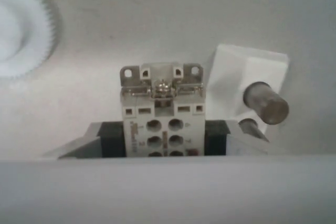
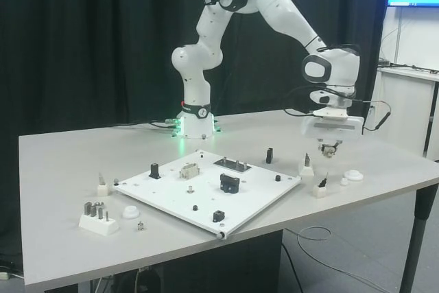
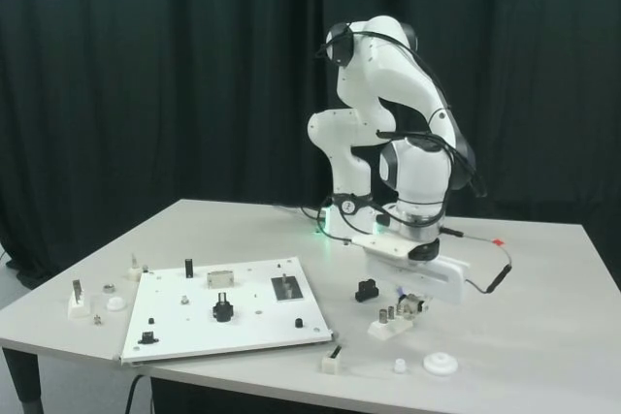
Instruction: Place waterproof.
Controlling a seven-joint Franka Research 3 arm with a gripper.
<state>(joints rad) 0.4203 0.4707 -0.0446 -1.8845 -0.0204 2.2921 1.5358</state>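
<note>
One white arm (image 3: 388,123), one white board (image 3: 223,322), one gear (image 3: 441,364), one grey table (image 3: 543,336).

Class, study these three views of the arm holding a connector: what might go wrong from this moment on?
1. The connector held in the gripper hangs close beside the white block with metal pegs; lowering here might strike a peg.
2. The white board lies well away, so a long carry could loosen the hold.

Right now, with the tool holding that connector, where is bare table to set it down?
Bare table lies behind the tool and connector, toward the arm base. Crowded: the white board, and the small stands and gear near the front edge.
</note>
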